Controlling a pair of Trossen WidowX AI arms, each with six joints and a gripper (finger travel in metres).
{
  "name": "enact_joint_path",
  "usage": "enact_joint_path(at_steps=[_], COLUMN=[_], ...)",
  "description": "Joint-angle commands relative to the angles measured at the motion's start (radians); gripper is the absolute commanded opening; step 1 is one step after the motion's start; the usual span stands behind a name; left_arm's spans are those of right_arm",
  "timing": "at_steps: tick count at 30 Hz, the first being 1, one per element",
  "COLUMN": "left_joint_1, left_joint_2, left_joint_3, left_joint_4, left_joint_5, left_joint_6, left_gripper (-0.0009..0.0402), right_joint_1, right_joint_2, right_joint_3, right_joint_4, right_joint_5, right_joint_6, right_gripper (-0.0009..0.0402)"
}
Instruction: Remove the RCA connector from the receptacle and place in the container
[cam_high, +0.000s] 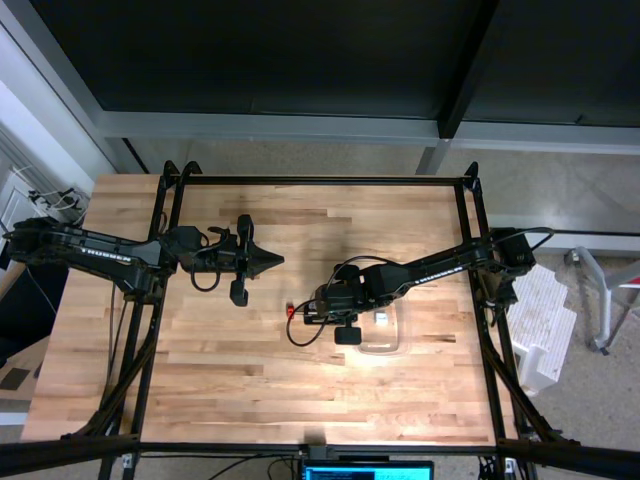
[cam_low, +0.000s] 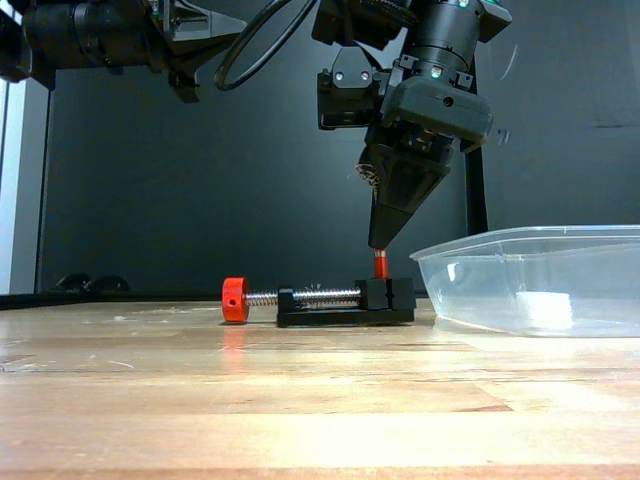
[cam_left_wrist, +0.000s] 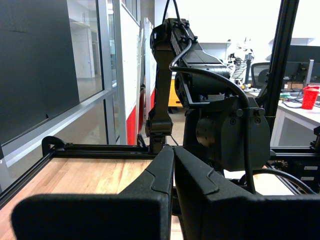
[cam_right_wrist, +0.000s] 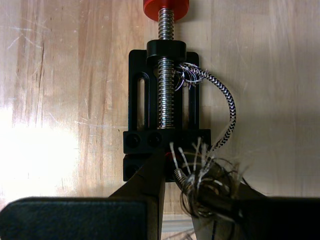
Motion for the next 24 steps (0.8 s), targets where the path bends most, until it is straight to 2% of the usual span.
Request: enact_joint_path(at_steps=[1, 13, 24], left_joint_1=[0.0, 0.0, 0.0], left_joint_2=[0.0, 0.0, 0.0], left_joint_3=[0.0, 0.0, 0.0], left_joint_4=[0.0, 0.0, 0.0], left_joint_5=[0.0, 0.0, 0.0], left_joint_6=[0.0, 0.0, 0.0], left_gripper=[0.0, 0.0, 0.0], right_joint_1=[0.0, 0.0, 0.0], right_joint_2=[0.0, -0.016, -0.103], right_joint_3=[0.0, 0.0, 0.001], right_joint_4=[0.0, -0.002, -0.004], right_joint_5=[0.004, 0.002, 0.002], right_joint_6=[0.0, 0.0, 0.0], right_gripper=[0.0, 0.0004, 0.0004])
